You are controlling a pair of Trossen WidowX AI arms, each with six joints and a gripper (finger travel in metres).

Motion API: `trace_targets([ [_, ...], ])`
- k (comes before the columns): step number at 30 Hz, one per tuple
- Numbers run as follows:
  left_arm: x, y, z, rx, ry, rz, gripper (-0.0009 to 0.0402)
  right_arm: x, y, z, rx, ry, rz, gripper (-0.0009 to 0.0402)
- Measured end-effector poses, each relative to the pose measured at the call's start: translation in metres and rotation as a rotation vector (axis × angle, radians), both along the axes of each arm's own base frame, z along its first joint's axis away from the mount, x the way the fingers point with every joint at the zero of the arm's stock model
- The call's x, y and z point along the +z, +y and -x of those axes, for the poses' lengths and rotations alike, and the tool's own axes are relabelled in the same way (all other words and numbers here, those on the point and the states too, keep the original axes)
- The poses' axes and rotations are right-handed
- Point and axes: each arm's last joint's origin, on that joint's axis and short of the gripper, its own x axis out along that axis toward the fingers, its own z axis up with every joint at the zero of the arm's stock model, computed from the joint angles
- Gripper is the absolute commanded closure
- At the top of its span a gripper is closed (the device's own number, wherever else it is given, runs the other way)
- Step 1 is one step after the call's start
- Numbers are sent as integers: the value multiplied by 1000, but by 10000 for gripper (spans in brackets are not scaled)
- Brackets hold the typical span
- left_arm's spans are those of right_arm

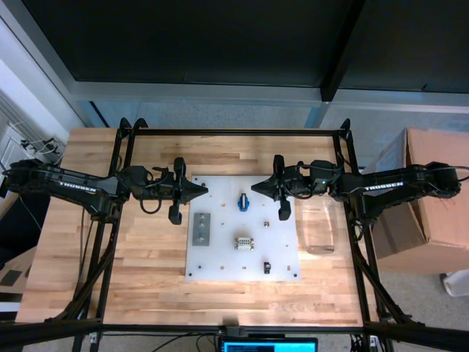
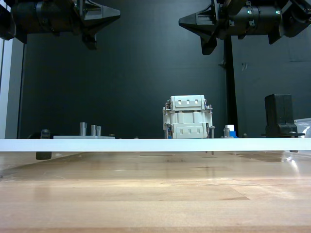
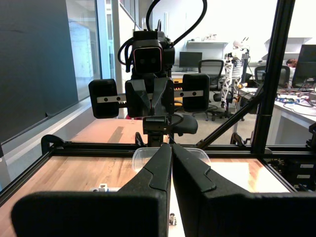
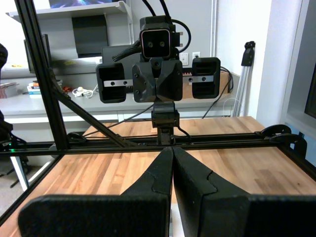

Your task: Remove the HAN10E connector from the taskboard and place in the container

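HAN10E connector: upright on white taskboard, frame centre. Left gripper upper left, right gripper upper right, both well above it.

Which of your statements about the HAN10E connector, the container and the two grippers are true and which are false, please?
1. The HAN10E connector stands upright on the taskboard, in no gripper. True.
2. The left gripper is shut on the connector. False: it is shut on nothing, high above the taskboard.
3. The right gripper is open. False: it is shut and empty, facing the left gripper.
4. The container lies beside the taskboard's right edge. True.
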Motion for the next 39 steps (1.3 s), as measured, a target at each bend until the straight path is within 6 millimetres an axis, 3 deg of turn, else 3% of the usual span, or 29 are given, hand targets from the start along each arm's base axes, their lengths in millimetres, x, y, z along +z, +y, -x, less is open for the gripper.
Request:
trace_targets([
  [7,0,0,0,0,0,0,393,8,9,-6,32,295,-29,393],
  [17,0,0,0,0,1,0,393,28,40,-6,34,564,39,393],
  [31,0,0,0,0,0,0,393,57,82,-45,142,890,129,393],
  [39,0,0,0,0,0,0,393,76,91,-64,152,999,153,393],
])
